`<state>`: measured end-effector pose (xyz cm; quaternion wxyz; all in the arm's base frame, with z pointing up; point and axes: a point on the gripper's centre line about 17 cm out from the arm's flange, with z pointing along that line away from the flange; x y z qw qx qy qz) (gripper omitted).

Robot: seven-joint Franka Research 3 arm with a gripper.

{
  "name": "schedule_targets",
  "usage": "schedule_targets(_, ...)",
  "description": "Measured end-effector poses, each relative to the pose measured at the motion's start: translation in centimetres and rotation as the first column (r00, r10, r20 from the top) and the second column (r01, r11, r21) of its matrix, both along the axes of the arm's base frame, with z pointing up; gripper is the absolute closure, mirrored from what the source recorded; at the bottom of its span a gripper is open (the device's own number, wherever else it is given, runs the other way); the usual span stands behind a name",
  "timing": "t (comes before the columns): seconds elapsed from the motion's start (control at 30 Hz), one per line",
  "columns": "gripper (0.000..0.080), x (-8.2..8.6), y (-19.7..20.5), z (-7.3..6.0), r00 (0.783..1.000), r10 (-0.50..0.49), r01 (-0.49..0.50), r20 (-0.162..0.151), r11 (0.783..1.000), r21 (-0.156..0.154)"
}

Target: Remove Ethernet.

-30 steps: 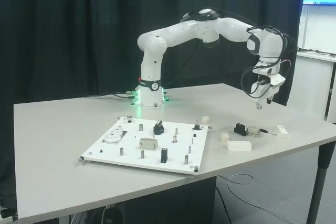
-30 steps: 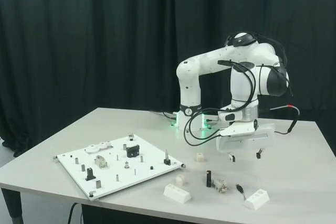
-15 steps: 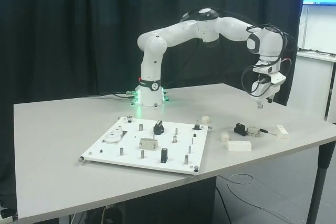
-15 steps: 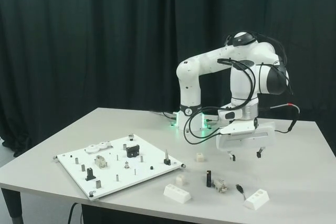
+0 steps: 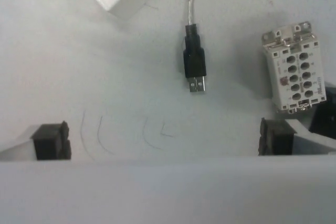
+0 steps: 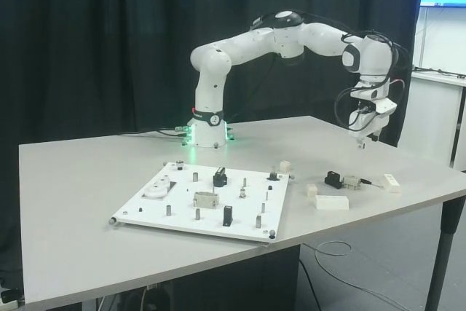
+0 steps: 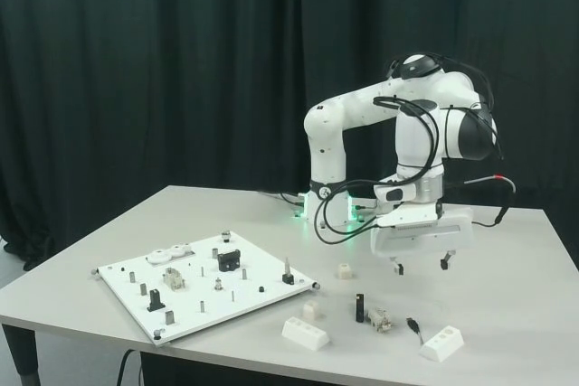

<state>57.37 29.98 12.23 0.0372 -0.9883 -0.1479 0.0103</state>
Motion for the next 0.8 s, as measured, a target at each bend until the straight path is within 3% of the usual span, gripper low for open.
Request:
schedule_targets(0.37, 0.0003, 0.1, -0.8, 0.3, 1.0, 0.014, -0.014, 0.002, 1.0, -0.024)
schedule_targets(0.8, 0.0003, -0.7, -6.2, -0.3, 0.992, 0.122, -0.126, -0.039, 0.985, -0.117)
